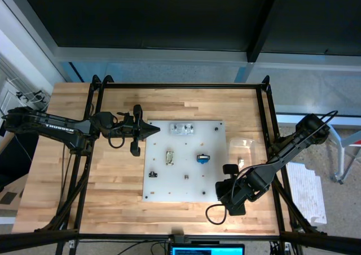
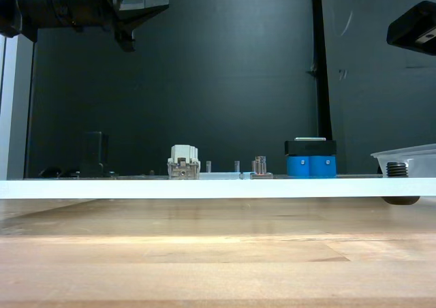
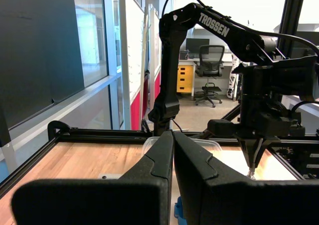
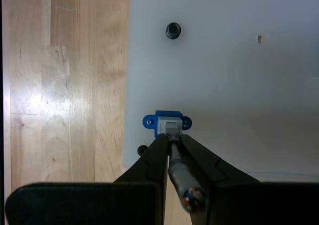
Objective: Pick the RJ45 connector and install on taskboard
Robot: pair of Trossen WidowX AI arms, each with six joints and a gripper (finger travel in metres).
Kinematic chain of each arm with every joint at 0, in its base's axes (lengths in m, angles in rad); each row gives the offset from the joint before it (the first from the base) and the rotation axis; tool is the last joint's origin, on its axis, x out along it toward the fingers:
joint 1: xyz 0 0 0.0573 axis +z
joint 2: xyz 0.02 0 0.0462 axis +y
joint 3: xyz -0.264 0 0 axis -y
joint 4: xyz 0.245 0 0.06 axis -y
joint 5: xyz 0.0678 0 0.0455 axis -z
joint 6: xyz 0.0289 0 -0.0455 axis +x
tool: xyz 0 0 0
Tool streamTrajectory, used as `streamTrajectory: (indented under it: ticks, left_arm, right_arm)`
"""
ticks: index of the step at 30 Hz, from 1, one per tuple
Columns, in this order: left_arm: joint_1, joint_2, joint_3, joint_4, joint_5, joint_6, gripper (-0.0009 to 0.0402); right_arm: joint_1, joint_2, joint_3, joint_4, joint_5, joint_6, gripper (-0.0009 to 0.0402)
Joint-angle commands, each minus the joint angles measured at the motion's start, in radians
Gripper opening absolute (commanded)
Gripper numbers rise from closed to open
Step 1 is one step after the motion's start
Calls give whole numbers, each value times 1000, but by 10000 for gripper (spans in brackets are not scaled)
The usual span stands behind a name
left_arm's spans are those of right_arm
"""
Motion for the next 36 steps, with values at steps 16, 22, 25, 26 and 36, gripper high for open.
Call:
streamTrajectory:
  ticks: [16,22,25,26,36]
  left_arm:
    - [0,0,0,0,0,0,0]
    - [0,0,0,0,0,0,0]
    - [0,0,0,0,0,0,0]
    - [0,0,0,0,0,0,0]
    - [0,0,0,0,0,0,0]
  right_arm:
    - [-1,2,-51,46,-12,0,0]
    - [-1,2,-43,45,-12,0,0]
    - [0,0,-41,47,-14,-3,1]
    - [0,-1,-40,47,-14,-3,4]
    - [0,-1,-30,49,-11,-3,97]
